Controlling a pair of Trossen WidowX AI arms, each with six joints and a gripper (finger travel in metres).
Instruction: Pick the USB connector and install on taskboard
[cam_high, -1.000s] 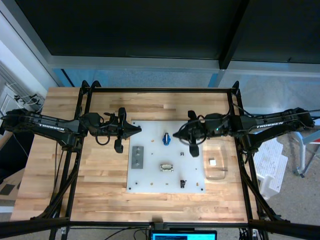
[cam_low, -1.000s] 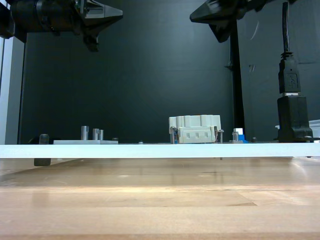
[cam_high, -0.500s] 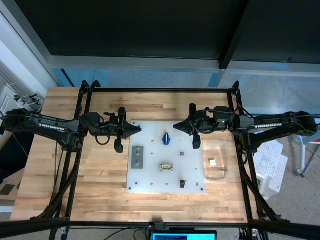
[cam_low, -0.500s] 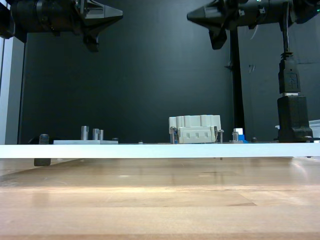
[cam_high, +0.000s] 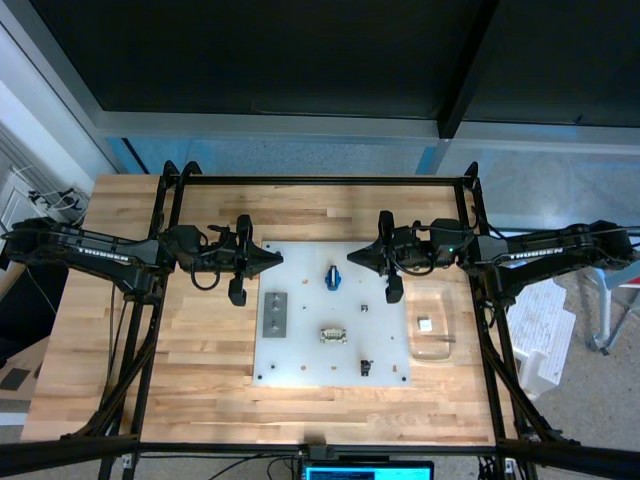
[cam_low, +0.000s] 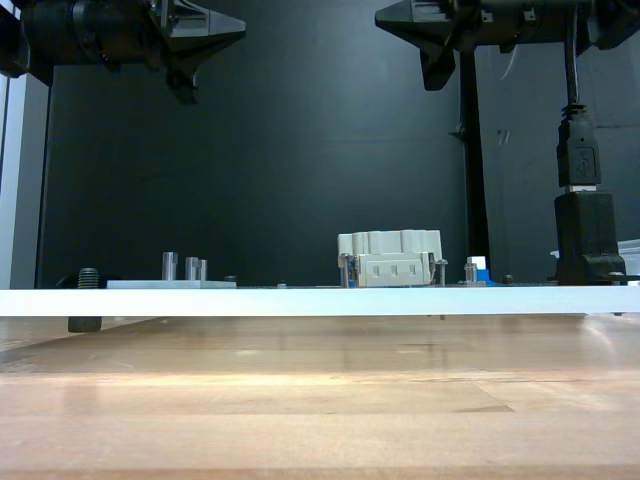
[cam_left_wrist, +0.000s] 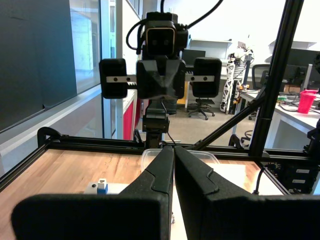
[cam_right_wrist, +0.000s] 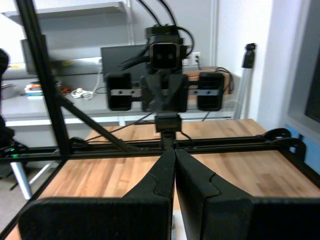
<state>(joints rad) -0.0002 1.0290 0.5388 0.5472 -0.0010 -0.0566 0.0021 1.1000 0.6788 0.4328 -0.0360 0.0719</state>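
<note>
Presently:

- **Left claw** (cam_high: 276, 259): fingers pressed together, holding nothing, raised high above the taskboard's (cam_high: 300, 350) far left corner.
- **Right claw** (cam_high: 352, 260): likewise closed and empty, at matching height, facing the left claw tip to tip, apart.
- **USB connector** (cam_high: 366, 367): upright on the taskboard, below and well nearward of the right claw.
- **Tray** (cam_high: 452, 320): clear, just beside the board, under the right arm.
- **Bench** (cam_high: 200, 380): pale wood planks, ringed by a black frame (cam_high: 320, 181).
- **Room**: dark panel (cam_high: 300, 50) beyond both claws, with an office chair (cam_left_wrist: 201, 106) and desk (cam_left_wrist: 295, 112) behind the right arm.
</note>
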